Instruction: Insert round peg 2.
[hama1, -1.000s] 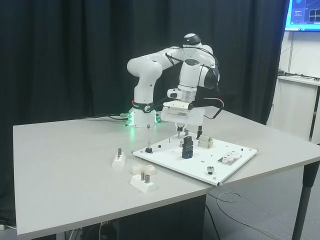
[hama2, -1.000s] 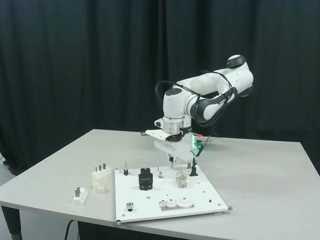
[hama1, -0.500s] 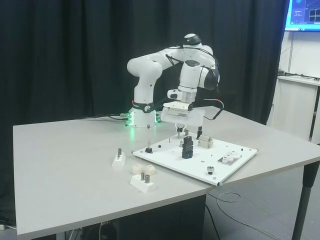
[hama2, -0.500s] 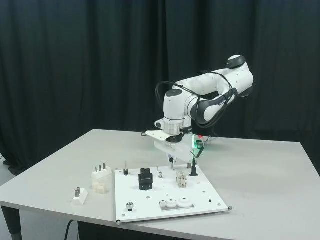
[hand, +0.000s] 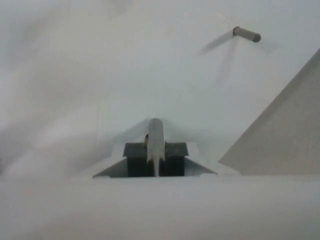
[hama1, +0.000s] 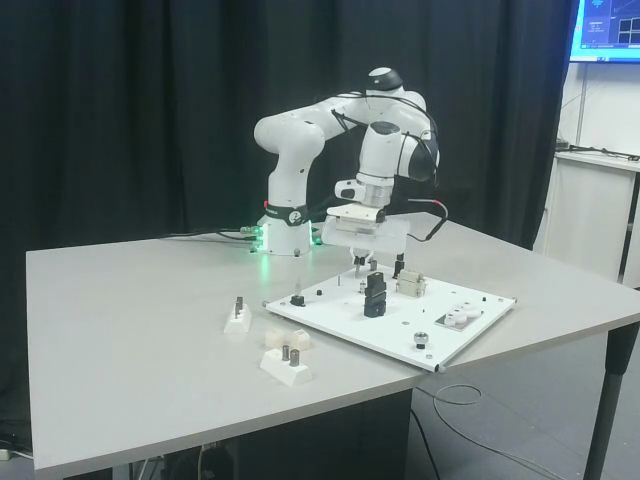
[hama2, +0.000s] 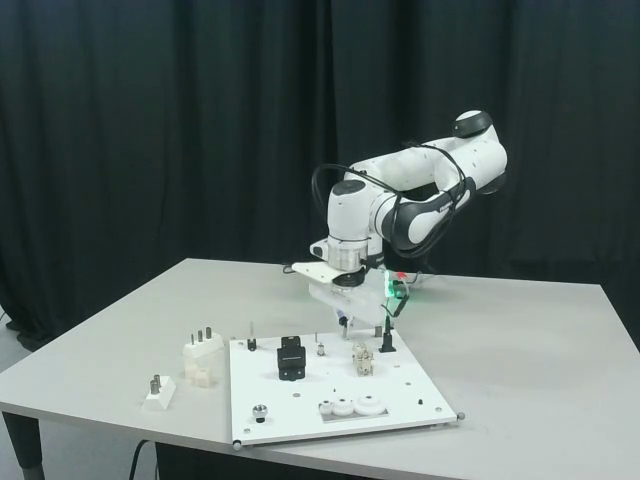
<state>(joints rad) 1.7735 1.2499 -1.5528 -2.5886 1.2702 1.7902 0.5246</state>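
Pinched between the two black fingertips, the round peg (hand: 155, 142) pointed straight down from the end effector (hand: 155, 159), a slim grey metal rod with a smooth, dull sheen. From where I stood it hung just above the white board (hama1: 400, 322), toward the edge of the board nearest the robot's base, not yet touching it. The end effector was nearly closed, its fingers spread only as wide as the peg they clamped; I'd judge the upright hold was meant to keep the rod in line with its hole, though I could not make out that hole.

Another thin grey pin (hand: 246, 34) stood upright on the board a little way off from the held peg. Nearer the board's middle sat a blocky black connector (hama1: 373, 293), and along the board's far side from the robot were round white gear-like pieces (hama2: 350, 406). The board itself looked flat, matte and rigid.

Off the board, on the grey bench (hama1: 130, 330), two white holders (hama1: 287, 353) carried short dark pegs, well apart from the arm (hama2: 400, 195).
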